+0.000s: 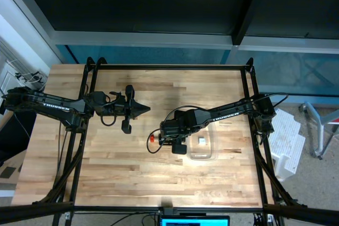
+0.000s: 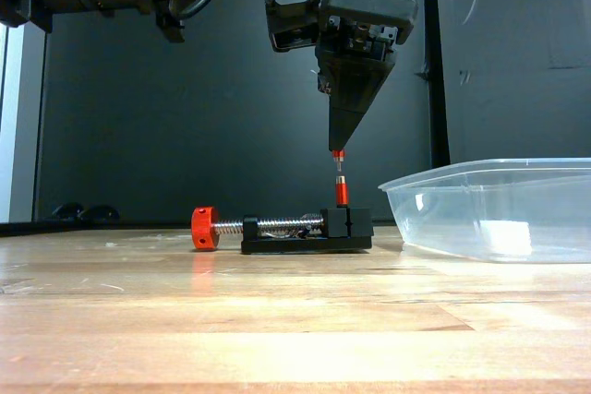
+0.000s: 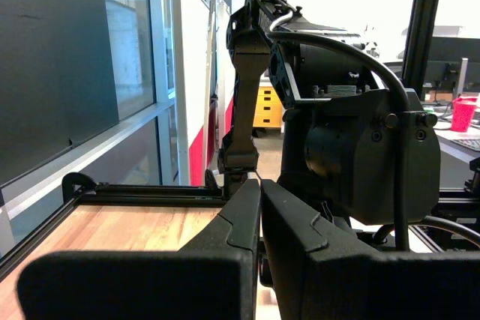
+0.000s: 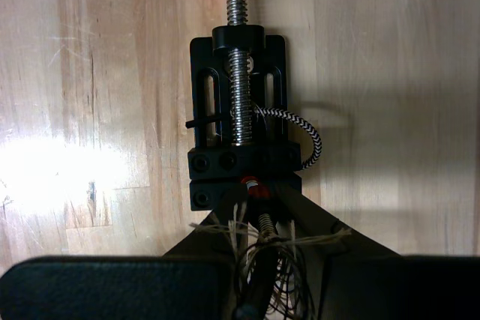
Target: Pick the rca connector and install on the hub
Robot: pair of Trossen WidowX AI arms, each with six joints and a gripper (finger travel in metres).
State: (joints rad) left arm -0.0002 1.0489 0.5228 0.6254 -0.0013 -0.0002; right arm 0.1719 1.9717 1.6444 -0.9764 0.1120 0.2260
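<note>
Pale wood-plank tabletop [image 2: 277, 339], foreground, carrying the small black rectangular hub [image 2: 351, 225] with its threaded metal screw and round red knob [image 2: 203, 227]. Directly above the hub's block end, the right gripper [image 2: 338, 147] points straight down. Its jaws are closed almost to a point on the tiny silvery-grey and red rca connector [image 2: 340, 182]. The connector's long axis is vertical, at right angles to the hub's screw. Its lower end meets the top of the block, though whether it is fully seated cannot be told. The coming move is judged to be a straight downward press along that axis. A clear plastic tray [image 2: 489, 209] sits just beside the hub on the block side. The left gripper [image 1: 144, 110] hangs well apart from the hub, off toward the knob side, jaws pressed together on nothing. White lettering on the left arm [image 1: 53, 105] reads TROSSEN.
</note>
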